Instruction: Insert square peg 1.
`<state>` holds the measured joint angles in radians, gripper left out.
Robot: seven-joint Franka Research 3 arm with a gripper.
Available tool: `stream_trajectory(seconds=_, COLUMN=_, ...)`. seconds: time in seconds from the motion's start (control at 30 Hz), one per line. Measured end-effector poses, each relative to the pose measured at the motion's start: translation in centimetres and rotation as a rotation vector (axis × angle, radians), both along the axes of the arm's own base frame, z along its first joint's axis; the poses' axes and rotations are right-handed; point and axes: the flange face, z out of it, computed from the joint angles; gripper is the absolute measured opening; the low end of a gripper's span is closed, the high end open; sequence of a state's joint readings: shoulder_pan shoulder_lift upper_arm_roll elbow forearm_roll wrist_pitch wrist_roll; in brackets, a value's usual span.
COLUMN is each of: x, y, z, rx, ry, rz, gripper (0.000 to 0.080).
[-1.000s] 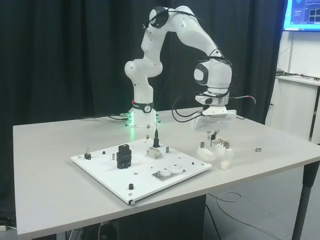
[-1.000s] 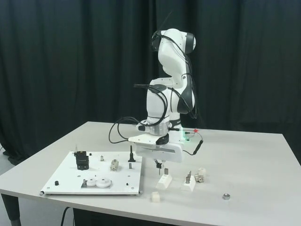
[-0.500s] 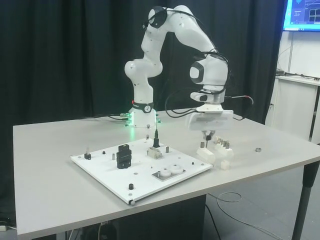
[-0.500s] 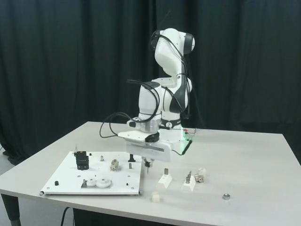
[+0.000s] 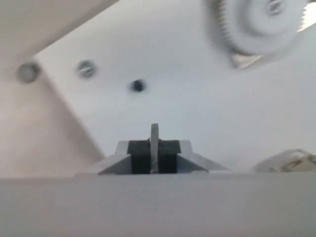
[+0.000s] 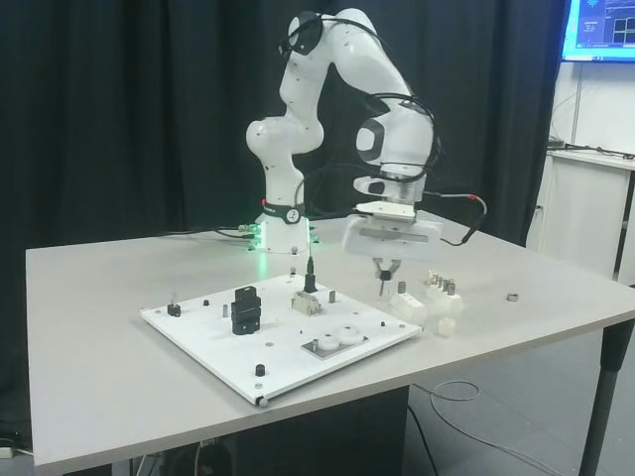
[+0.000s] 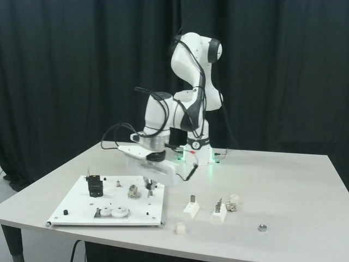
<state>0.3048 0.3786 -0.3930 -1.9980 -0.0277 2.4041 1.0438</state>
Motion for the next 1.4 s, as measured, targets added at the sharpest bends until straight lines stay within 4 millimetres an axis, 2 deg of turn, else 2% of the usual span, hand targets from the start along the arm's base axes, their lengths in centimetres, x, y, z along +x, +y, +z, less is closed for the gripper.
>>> stream_trajectory(seconds=0.4, x=0.2, y=-5.9, z=1.3, rx=-0.047, ry=-0.046, rz=-0.066, gripper=0.0028)
stream_trajectory(seconds=0.87, x=-0.5, y=-10.9, z=2.6, rx=-0.066, ry=-0.055, rz=-0.098, gripper=0.0028)
stream_trajectory(seconds=1.13, x=-2.0, y=-13.2, z=2.5, rx=-0.056, ry=0.003, rz=-0.145, gripper=0.0028)
stream_trajectory(seconds=1.3, x=-3.0, y=-14.1, z=2.0, rx=-0.045, ry=0.034, rz=-0.137, gripper=0.0028)
stream_trajectory(seconds=1.4, x=-3.6, y=-14.4, z=1.7, rx=-0.018, ry=0.030, rz=-0.197, gripper=0.0028)
